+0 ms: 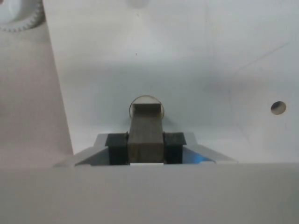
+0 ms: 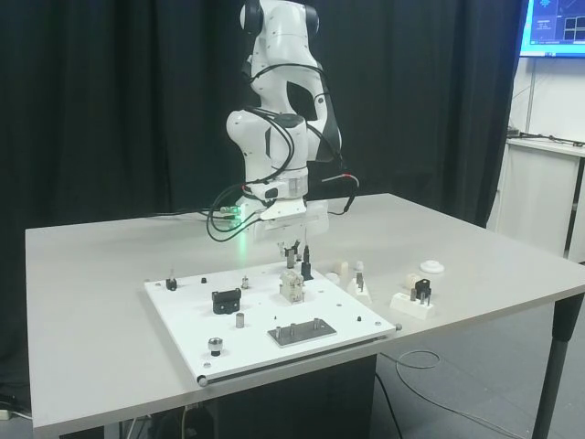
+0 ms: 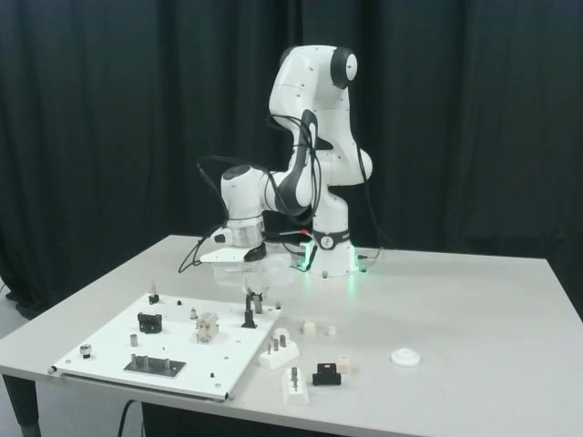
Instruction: Insert square peg 4.
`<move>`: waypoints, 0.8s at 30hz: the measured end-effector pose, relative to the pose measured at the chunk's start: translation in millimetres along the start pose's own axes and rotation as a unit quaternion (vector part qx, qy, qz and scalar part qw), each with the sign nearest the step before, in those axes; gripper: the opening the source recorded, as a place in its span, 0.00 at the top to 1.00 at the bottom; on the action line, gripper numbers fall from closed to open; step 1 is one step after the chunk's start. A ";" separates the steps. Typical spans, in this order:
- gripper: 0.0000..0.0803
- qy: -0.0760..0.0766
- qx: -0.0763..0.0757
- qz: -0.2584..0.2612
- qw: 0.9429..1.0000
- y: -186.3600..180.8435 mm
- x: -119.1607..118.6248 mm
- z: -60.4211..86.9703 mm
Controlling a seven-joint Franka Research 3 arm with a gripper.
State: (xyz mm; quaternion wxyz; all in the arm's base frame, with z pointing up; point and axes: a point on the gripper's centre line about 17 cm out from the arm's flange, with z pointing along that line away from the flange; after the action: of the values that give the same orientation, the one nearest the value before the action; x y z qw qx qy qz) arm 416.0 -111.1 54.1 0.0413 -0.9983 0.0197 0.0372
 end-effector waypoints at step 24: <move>0.81 0.006 0.003 0.006 1.000 0.0 0.4 0.2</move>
State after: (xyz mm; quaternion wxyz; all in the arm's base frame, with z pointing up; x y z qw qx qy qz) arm 416.4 -111.1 53.9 0.0442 -0.9982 0.0266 0.0313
